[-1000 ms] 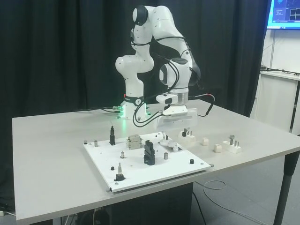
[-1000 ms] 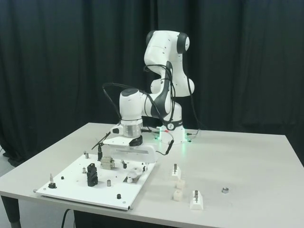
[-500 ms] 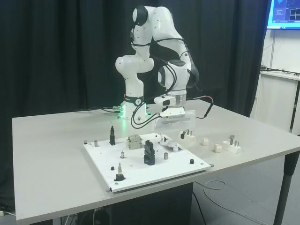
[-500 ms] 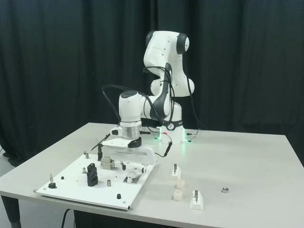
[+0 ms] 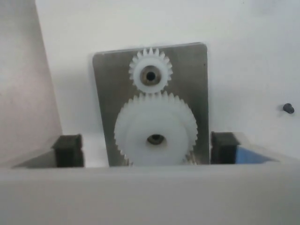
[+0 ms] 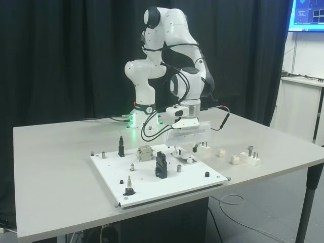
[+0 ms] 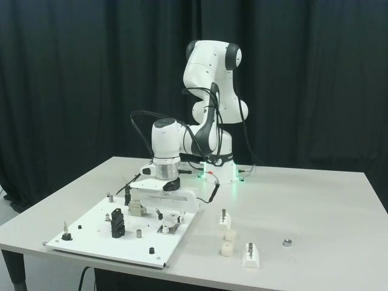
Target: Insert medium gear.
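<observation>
Directly beneath the jaws [image 5: 147,149] — spread wide, gripping nothing — two white gears [image 5: 155,130] sit meshed on their grey plate [image 5: 187,70], pegs holding each in place.

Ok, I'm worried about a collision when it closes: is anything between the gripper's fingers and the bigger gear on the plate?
Nothing visible. In the wrist view the gripper is open, with its fingers either side of the larger gear on the grey plate. The smaller gear sits outside their line.
</observation>
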Controlling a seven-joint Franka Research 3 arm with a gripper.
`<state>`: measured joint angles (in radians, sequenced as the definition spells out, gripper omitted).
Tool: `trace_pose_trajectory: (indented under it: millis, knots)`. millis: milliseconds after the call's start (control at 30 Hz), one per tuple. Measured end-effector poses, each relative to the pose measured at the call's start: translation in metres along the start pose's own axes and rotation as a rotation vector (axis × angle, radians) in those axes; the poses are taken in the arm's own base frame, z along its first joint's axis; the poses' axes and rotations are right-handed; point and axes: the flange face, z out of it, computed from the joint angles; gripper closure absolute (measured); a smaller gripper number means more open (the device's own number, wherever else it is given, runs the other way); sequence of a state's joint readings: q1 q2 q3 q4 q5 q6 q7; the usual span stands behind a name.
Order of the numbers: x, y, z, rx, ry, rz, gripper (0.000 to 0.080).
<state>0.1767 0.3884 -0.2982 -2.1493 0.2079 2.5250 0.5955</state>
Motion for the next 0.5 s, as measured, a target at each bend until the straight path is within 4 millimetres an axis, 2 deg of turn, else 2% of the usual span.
trace_pose_trajectory:
  millis: [167,200,367,400,500]
  knots:
    - [0.0009,0.0010,0.0005,-0.001,0.001,0.002,0.0050]
    - [0.0012,0.0014,0.0007,-0.001,0.001,0.003,0.0378]
    - [0.0030,0.0033,0.0011,-0.002,0.002,0.009,0.0378]
    - [0.0030,0.0033,0.0011,-0.002,0.002,0.009,0.0526]
    - [0.0029,0.0033,0.0011,-0.002,0.002,0.009,0.0526]
